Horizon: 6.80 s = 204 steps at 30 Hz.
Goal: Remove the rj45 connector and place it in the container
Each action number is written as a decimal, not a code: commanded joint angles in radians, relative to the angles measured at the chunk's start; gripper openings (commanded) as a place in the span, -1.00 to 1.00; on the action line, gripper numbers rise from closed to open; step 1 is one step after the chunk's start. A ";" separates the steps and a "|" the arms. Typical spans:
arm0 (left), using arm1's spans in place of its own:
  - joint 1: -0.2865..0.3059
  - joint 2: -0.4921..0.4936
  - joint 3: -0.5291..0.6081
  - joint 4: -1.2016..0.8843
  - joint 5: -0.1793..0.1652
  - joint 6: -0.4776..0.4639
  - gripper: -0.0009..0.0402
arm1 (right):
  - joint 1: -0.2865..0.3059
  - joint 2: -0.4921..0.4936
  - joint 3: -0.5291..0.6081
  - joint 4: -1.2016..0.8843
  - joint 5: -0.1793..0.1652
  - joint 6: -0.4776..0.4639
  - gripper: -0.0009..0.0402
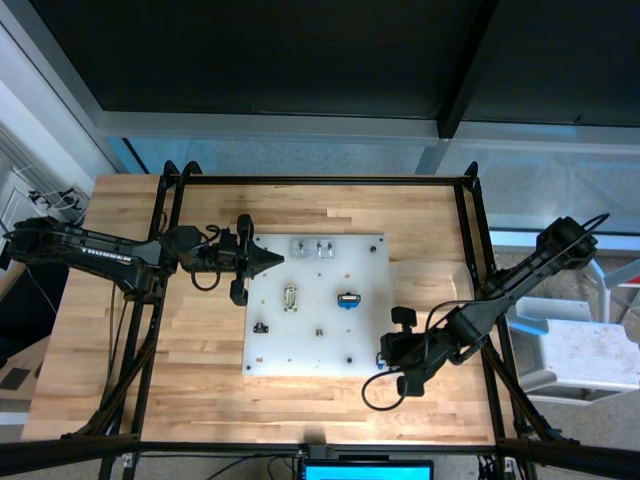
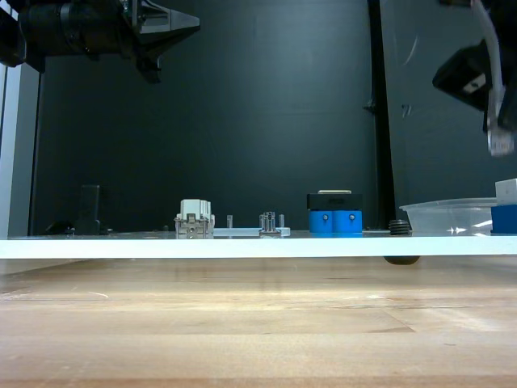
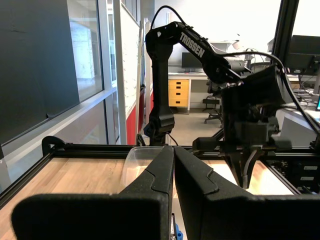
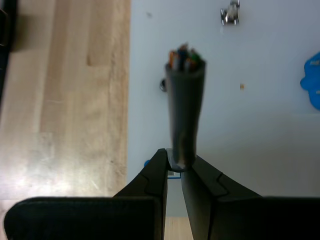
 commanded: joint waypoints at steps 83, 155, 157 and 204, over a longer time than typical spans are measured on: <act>0.000 0.001 0.000 0.000 0.000 0.000 -0.96 | -0.721 -0.550 -0.258 -0.473 -0.210 -0.333 -0.34; 0.000 0.000 0.000 0.000 0.000 0.000 -0.96 | -0.721 -0.550 -0.259 -0.459 -0.210 -0.312 0.00; 0.000 0.000 0.000 0.000 0.000 0.000 -0.96 | -0.721 -0.550 -0.259 -0.460 -0.210 -0.312 0.00; 0.000 0.000 0.000 0.000 0.000 0.000 -0.96 | -0.721 -0.550 -0.259 -0.459 -0.209 -0.312 0.00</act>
